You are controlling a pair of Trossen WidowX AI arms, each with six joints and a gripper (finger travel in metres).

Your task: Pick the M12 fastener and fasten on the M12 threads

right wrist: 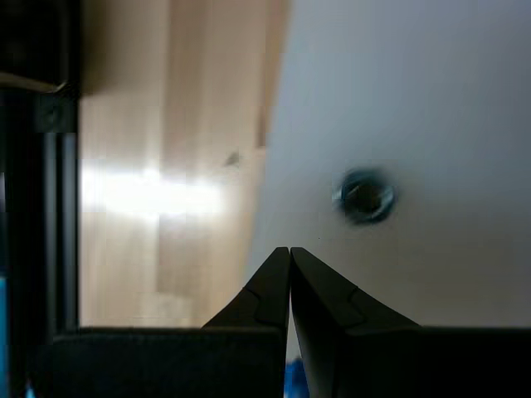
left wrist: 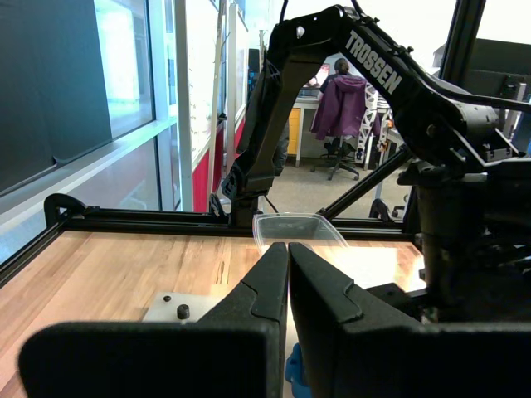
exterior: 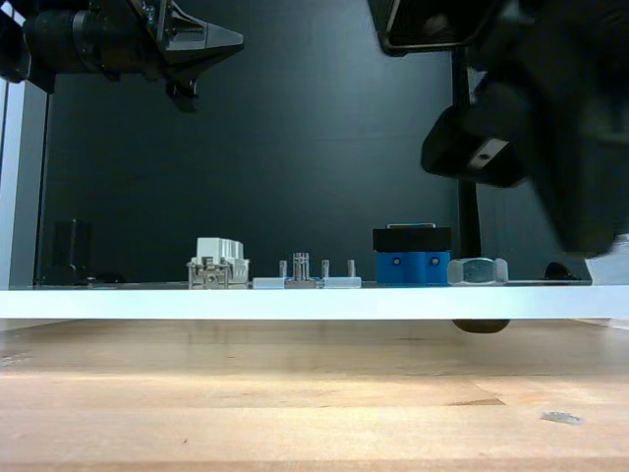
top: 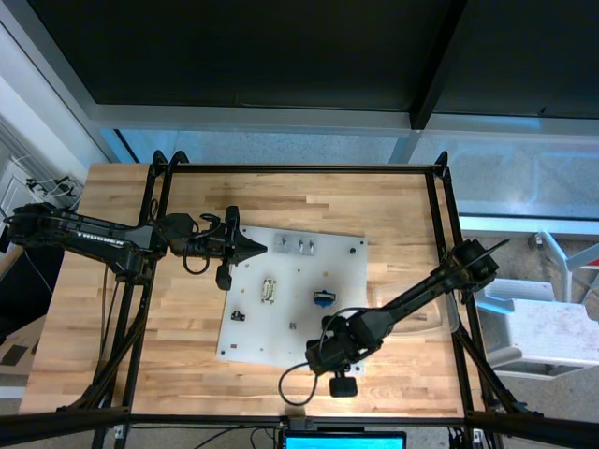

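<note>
The silver M12 nut (right wrist: 363,196) lies on the white board (right wrist: 431,99) with a dark centre; in the low view the nut (exterior: 479,270) sits right down on the board with no black ribs showing, so it looks to be on its stud. My right gripper (right wrist: 289,249) hangs above the board's near right edge (top: 323,358), shut with nothing between its fingers, off to one side of the nut. In the high view the nut is hidden under that arm. My left gripper (top: 265,250) is raised over the board's far left part, shut and holding nothing (left wrist: 288,246).
A clear container (top: 440,318) stands on the table right of the board. On the board are a blue block (top: 323,299), a white connector (top: 270,292), small silver posts (top: 292,245) and a black post (top: 352,250). Black frame rails border the table.
</note>
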